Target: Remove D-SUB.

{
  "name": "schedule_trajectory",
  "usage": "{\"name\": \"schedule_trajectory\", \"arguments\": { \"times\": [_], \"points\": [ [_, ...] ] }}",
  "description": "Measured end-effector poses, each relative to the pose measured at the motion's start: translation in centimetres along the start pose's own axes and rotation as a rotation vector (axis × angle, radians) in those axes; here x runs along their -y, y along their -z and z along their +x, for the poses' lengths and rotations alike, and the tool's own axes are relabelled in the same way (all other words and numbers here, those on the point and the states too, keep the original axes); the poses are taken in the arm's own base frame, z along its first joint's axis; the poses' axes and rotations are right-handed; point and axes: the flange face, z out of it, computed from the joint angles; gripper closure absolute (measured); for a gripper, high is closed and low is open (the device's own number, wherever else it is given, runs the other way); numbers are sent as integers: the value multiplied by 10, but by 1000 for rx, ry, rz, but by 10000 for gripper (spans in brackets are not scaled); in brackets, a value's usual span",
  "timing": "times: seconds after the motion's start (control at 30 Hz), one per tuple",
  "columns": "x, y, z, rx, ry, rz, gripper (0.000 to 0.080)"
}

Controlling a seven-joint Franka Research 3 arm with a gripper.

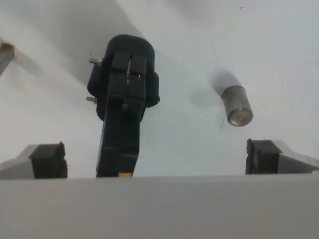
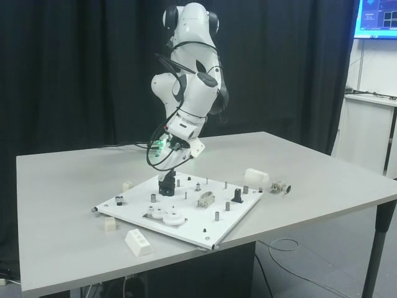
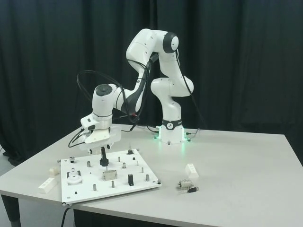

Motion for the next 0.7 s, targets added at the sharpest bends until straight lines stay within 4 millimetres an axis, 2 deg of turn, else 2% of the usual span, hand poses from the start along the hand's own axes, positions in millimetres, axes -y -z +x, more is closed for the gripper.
{"name": "schedule_trajectory", "arguments": {
  "times": [0.7],
  "points": [
    [2, -9, -2, 15, -31, 14, 3]
  ]
}}
